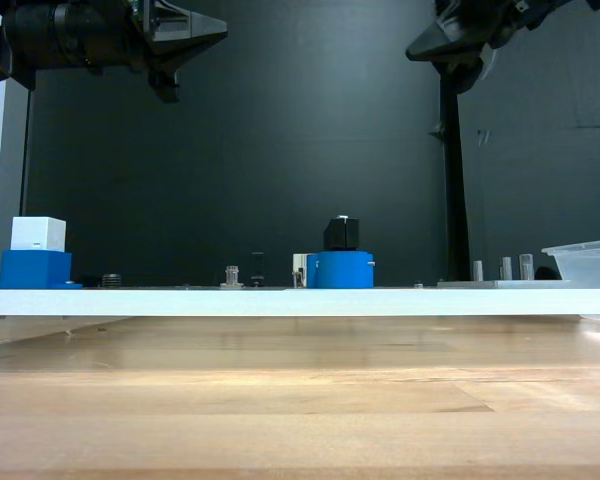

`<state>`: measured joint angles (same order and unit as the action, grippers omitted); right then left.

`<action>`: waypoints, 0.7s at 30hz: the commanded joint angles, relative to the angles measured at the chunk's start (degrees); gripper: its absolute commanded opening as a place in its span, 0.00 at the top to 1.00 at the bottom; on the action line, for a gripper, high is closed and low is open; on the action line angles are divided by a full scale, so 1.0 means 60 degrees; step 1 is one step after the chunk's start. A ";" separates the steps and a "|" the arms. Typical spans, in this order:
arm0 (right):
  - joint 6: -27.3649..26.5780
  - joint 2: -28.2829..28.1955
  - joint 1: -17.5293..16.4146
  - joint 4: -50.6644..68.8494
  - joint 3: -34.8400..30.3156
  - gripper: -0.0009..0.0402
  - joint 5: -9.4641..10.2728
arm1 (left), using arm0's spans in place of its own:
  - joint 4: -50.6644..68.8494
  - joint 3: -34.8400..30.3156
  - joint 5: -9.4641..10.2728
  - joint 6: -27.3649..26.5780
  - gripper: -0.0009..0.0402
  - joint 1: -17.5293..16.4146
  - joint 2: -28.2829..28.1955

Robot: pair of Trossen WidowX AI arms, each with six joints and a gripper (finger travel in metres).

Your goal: Pick the 16mm cylinder and place it in the taskboard

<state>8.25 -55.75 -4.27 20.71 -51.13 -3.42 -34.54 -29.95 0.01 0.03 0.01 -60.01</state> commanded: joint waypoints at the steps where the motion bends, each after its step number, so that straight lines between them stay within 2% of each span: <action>1: 0.0095 -0.0004 -0.0051 0.1027 -0.0299 0.98 -0.0011 | 0.0000 0.0000 0.0000 0.0004 0.98 0.0000 0.0000; 9: 0.0455 -0.0004 -0.0168 0.3344 -0.0736 0.98 -0.0004 | 0.0000 0.0000 0.0000 0.0004 0.98 0.0000 0.0000; 21: 0.1268 -0.0055 -0.0965 0.5807 -0.1009 0.98 -0.0007 | 0.0000 0.0000 -0.0004 0.0004 0.98 0.0000 0.0000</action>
<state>15.29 -55.90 -9.63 53.95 -57.01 -3.44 -34.54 -29.95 0.01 0.03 0.01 -59.99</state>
